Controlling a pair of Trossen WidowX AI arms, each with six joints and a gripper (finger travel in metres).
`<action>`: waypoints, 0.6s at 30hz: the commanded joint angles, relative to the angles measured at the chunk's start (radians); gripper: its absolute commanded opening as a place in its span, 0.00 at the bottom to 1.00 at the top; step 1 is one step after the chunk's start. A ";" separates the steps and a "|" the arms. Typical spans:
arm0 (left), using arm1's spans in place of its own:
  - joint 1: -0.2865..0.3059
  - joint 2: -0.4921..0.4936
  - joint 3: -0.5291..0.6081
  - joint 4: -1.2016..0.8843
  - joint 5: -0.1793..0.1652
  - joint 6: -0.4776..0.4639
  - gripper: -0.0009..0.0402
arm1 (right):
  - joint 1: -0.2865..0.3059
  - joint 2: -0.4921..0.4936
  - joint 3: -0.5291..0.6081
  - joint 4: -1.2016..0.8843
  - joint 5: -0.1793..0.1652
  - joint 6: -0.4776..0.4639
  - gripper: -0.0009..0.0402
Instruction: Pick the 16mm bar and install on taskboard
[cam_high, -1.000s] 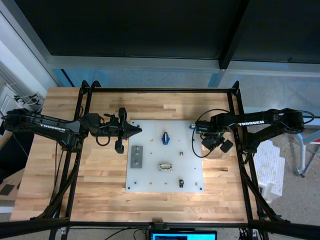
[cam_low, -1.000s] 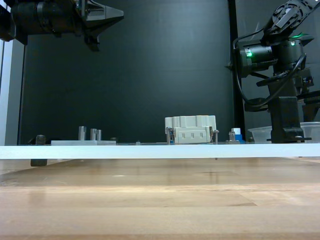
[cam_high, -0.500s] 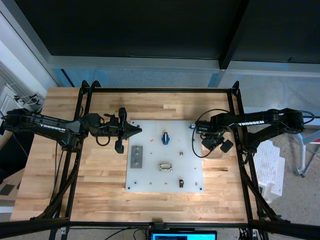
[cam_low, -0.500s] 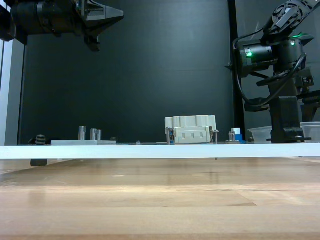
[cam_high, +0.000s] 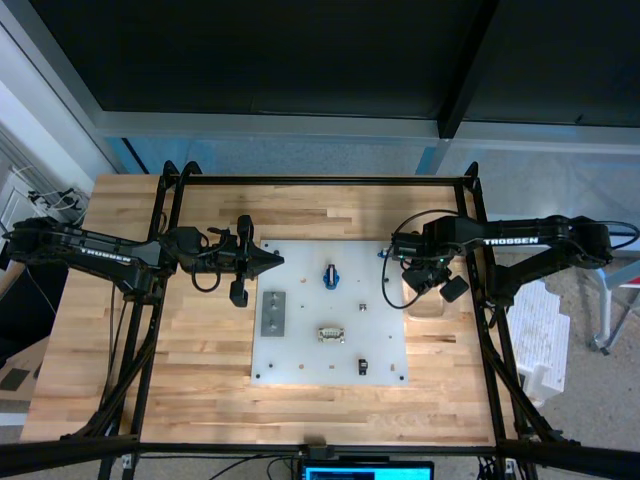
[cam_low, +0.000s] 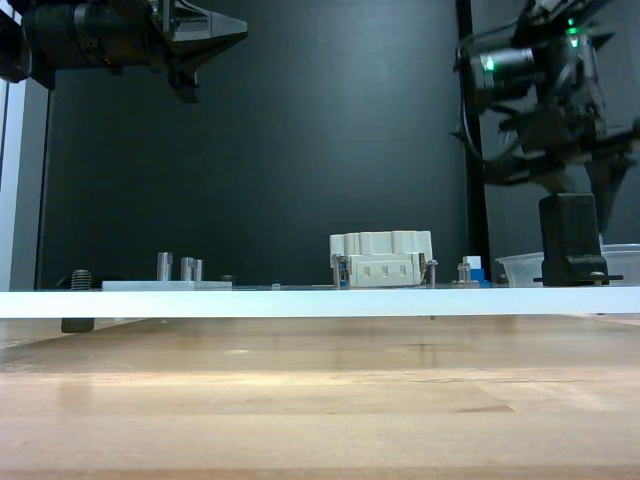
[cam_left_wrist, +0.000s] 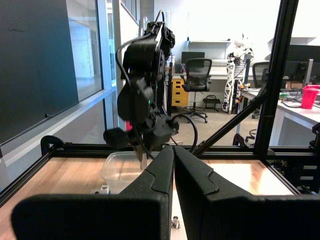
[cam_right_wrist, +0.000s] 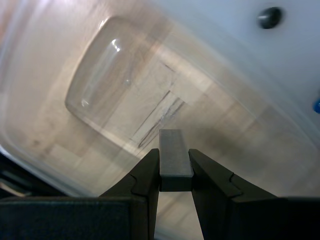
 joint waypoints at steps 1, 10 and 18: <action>0.000 0.000 0.000 0.000 0.000 0.000 0.02 | 0.015 -0.002 0.072 -0.073 0.000 0.057 0.05; 0.000 0.000 0.000 0.000 0.000 0.000 0.02 | 0.066 -0.002 0.235 -0.180 0.001 0.394 0.05; 0.000 0.000 0.000 0.000 0.000 0.000 0.02 | 0.096 -0.001 0.258 -0.212 0.001 0.598 0.05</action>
